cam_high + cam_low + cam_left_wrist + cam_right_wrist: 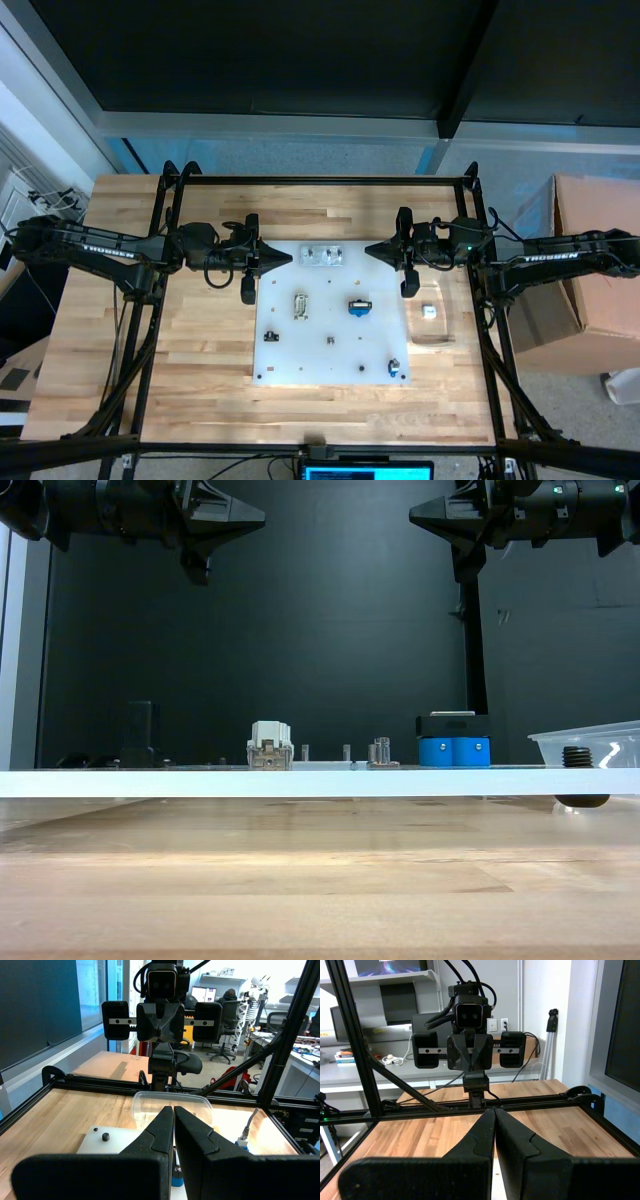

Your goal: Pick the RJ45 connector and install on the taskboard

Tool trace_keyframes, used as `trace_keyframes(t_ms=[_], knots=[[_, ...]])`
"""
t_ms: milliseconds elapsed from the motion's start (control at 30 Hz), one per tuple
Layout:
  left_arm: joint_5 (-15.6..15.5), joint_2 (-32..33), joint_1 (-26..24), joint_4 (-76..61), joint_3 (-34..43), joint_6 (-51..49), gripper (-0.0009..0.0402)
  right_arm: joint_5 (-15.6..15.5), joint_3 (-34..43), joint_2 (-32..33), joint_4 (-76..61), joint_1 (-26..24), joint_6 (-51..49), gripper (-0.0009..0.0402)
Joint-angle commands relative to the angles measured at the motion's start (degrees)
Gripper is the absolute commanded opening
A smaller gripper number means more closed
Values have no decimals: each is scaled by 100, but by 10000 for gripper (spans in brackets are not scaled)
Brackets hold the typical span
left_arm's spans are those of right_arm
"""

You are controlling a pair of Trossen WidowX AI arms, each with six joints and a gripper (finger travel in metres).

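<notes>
Wide wooden desk (pixel 120 380) fills the high view, with the white board (pixel 300 360) sitting dead centre. The left gripper (pixel 287 258) pokes in from the frame's left and hangs over the board's far left corner. The right gripper (pixel 370 250) mirrors it from the right, over the far right corner. The low view shows what the overhead can't: both ride high above the board, at the top edge of the frame.

Each wrist camera has its own gripper's fingers pressed together with nothing between them, left (pixel 162 1125) and right (pixel 482 1135).

At centre right in the high view lies the clear tray (pixel 440 338), just off the board's right edge. The white block (pixel 429 311) inside it looks bare, no cable running off.

Now the small blue jack (pixel 397 370), lower right of the board. From above there's only a grey smudge on top. The left wrist camera settles more: the RJ45 connector (pixel 245 1132) stands upright in that jack, grey cable (pixel 251 1117) rising from it. How deep it sits, can't tell.
</notes>
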Motion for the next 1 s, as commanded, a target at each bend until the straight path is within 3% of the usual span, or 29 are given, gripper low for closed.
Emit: trace_keyframes(t_ms=[33, 1000], knots=[[0, 0, 2, 7, 0, 4, 1, 2, 2, 4, 31, 2, 2, 0], [22, 0, 2, 350, 0, 107, 1, 57, 2, 4, 149, -2, -66, 0]])
